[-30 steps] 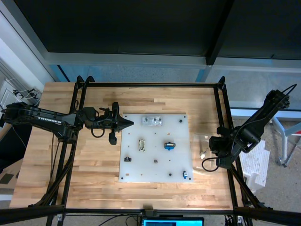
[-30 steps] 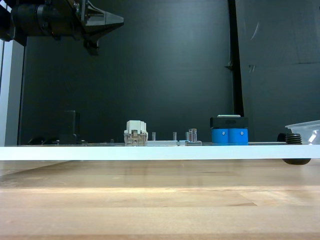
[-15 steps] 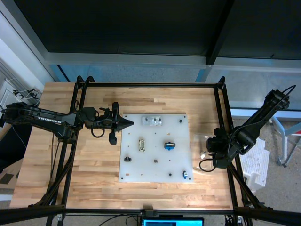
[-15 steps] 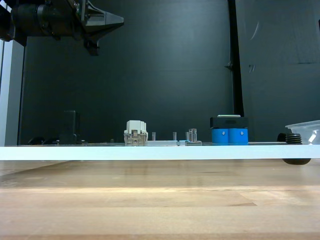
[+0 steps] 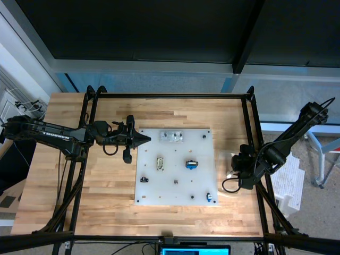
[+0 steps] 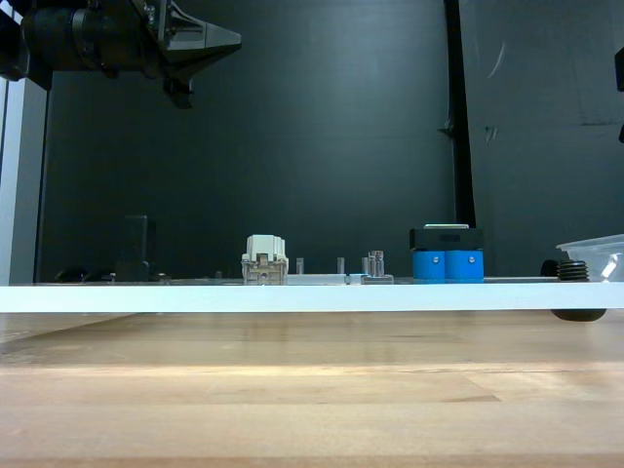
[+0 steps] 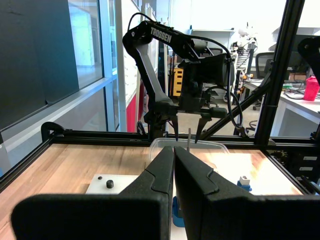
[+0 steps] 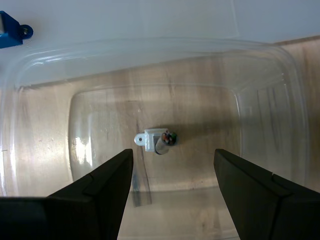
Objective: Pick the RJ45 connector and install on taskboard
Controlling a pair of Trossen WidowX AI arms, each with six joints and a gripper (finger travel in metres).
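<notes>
The right gripper (image 8: 172,153) is hanging over the clear tray (image 8: 150,47) with its fingers (image 8: 107,192) spread wide apart and holding nothing. The tray is sitting on the wooden surface (image 5: 106,212), just beside the right edge of the taskboard (image 5: 170,197).

I think a few things could go wrong here. The RJ45 connector (image 8: 156,140) is very small next to the fingers, and the tray floor looks smooth. If one finger is touching it first while closing, the plug could be sliding away instead of getting caught. If the gripper is coming down a bit off, a finger could be bumping the tray wall and pushing the whole tray along. The plug could also be getting pinched crooked, and then it may not be going into its spot on the taskboard.

The connector is lying flat on the tray floor, near the middle of the tray. It is sitting in the gap between the two fingers, a bit nearer one finger than the other. It is not touching either one. The left wrist view is showing the right gripper (image 7: 187,137) pointing down above the tray rim, so the fingers look like they are above the plug.

The left gripper (image 5: 143,139) is waiting high over the left edge of the taskboard with its fingers (image 7: 159,172) pressed together.
</notes>
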